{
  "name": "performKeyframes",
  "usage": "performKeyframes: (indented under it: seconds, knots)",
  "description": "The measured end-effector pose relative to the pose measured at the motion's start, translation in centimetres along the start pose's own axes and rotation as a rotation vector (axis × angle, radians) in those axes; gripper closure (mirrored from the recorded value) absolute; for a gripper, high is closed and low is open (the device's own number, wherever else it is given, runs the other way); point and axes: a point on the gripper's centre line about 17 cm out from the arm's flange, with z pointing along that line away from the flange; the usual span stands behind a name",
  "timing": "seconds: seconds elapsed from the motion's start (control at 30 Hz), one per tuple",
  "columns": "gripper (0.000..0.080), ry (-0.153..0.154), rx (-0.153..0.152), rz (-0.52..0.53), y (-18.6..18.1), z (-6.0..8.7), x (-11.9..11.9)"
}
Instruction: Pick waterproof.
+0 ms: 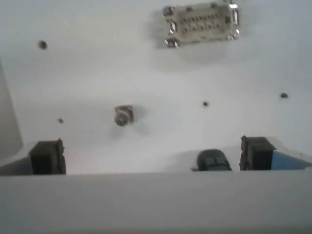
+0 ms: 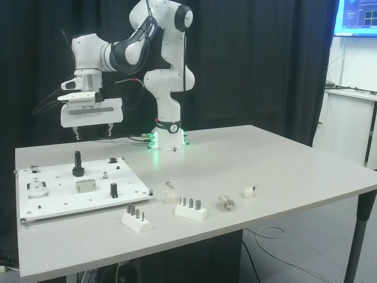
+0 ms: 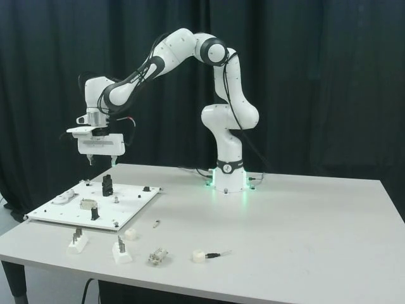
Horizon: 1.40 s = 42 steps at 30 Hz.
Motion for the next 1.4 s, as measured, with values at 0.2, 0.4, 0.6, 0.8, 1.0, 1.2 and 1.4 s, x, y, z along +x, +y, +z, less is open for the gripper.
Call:
performKeyframes:
  seconds: [0.2,0.4,0.6,0.8,1.0,1.2,1.4]
  knots:
    - [0.0003,0.003,0.009,0.019,-2.0,-0.5,2.2]
    - [0.0003,0.004,0.014,0.044,-4.5,-0.7,4.7]
    - [0.0003,0.004,0.017,0.076,-7.4,-0.7,7.1]
    - [0.0003,-0.001,0.023,0.095,-10.9,-0.4,9.3]
    - [0.0003,-0.006,0.028,0.106,-14.8,0.0,11.3]
    - [0.0003,-0.01,0.023,0.107,-18.2,0.3,12.9]
    - [0.0003,-0.008,-0.001,0.097,-20.9,0.8,14.4]
